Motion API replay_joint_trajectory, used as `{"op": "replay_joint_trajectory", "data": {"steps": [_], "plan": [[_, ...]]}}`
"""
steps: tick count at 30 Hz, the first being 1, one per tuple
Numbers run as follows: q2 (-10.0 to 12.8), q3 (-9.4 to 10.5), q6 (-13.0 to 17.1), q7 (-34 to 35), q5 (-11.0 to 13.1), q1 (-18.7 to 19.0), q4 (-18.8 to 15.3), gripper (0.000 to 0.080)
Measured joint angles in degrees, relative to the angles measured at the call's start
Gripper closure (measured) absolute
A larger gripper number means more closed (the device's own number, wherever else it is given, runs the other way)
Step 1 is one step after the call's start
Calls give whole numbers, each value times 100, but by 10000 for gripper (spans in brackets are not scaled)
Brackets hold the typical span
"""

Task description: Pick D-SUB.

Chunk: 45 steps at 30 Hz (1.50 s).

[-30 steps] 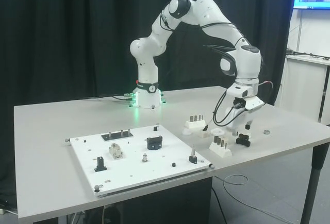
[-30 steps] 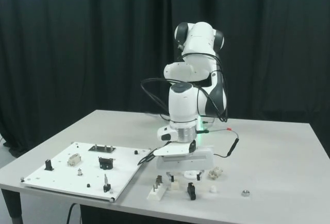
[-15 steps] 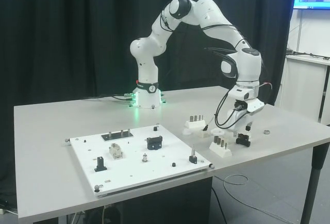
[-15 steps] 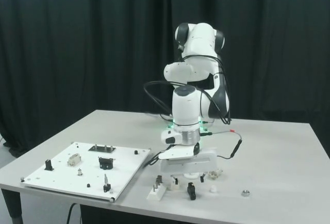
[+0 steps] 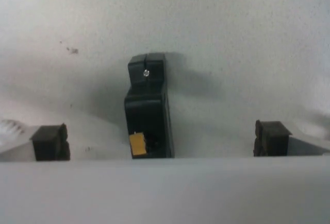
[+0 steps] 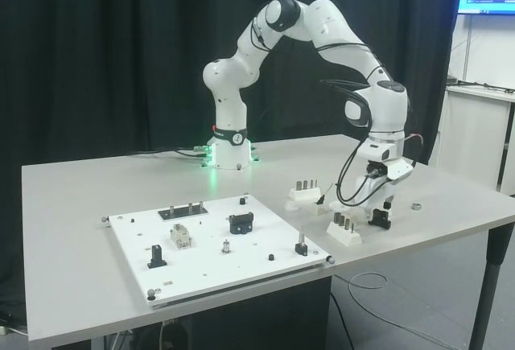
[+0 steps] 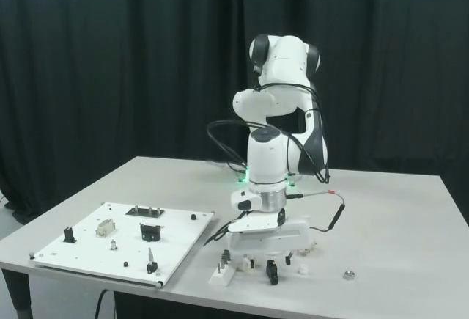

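Observation:
A small black connector part (image 5: 148, 112) with a tiny screw on top lies on the grey table (image 5: 232, 38). My gripper (image 5: 161, 140) is open and low over it. The black fingertips (image 5: 50, 142) stand on either side of the part and clear of it. In the first room view the gripper (image 6: 380, 204) hangs just above the black part (image 6: 380, 219), near the table's front right edge. The second room view shows the gripper (image 7: 268, 254) over the same part (image 7: 272, 271). A pale connector (image 7: 311, 246) lies just behind the hand, mostly hidden.
A white board (image 6: 211, 247) carrying several small parts lies to the left. Two white holders with pins (image 6: 306, 195) (image 6: 344, 230) stand close to the gripper. A small ring nut (image 6: 417, 204) lies to the right. The table's front edge (image 6: 451, 233) is close.
The arm has moved toward the table's front edge and come down, so the gripper now sits low over the black part. Nothing on the table has moved.

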Motion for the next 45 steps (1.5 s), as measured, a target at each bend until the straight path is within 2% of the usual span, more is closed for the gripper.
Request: {"op": "replay_joint_trajectory", "data": {"steps": [21,22,26,27,35,36,45], "plan": [[68,37,156,-2,4,-7,-34,3],[69,38,156,-2,4,-10,-34,126],[73,40,160,-2,8,-16,-34,126],[74,40,161,-1,9,-16,-34,314],[86,48,185,-1,19,-22,-34,314],[87,49,191,-1,22,-24,-33,652],[88,49,206,0,37,-31,-31,647]]}}
